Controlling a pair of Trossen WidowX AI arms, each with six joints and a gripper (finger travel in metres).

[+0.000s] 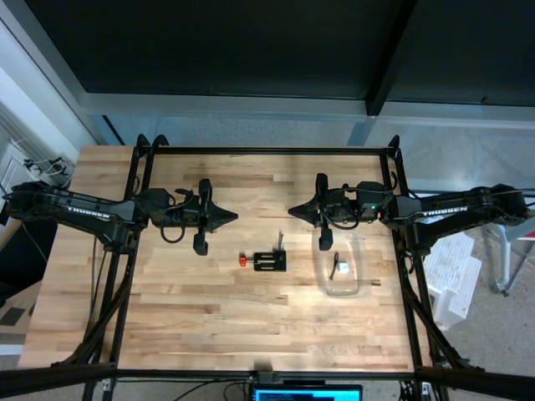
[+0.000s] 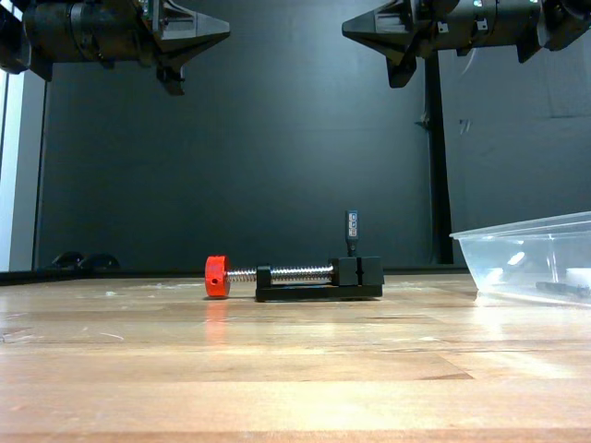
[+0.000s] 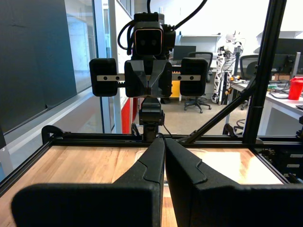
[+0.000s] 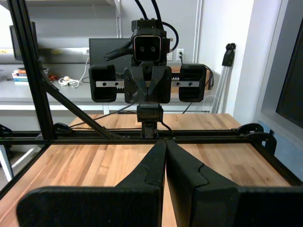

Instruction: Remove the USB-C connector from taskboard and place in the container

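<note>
container (image 1: 354, 286): usb-c connector (image 1: 334, 267), white cube (image 1: 343, 269) | left gripper (image 1: 235, 217), right gripper (image 1: 291, 210) closed, aloft

The wooden surface (image 1: 209, 317) lies open all round the small black block-like fixture with a red-orange knob (image 1: 267, 261); only a thin upright pin (image 2: 351, 231) rises above it. The clear shallow plastic tray (image 1: 343, 294) sits near on the right, apart from the fixture, its top open. The left gripper (image 1: 234, 217) and right gripper (image 1: 291, 210), both closed, hang high above, tips facing across a gap, leaving the air beneath free; black frame rails (image 1: 267, 151) border the surface
</note>
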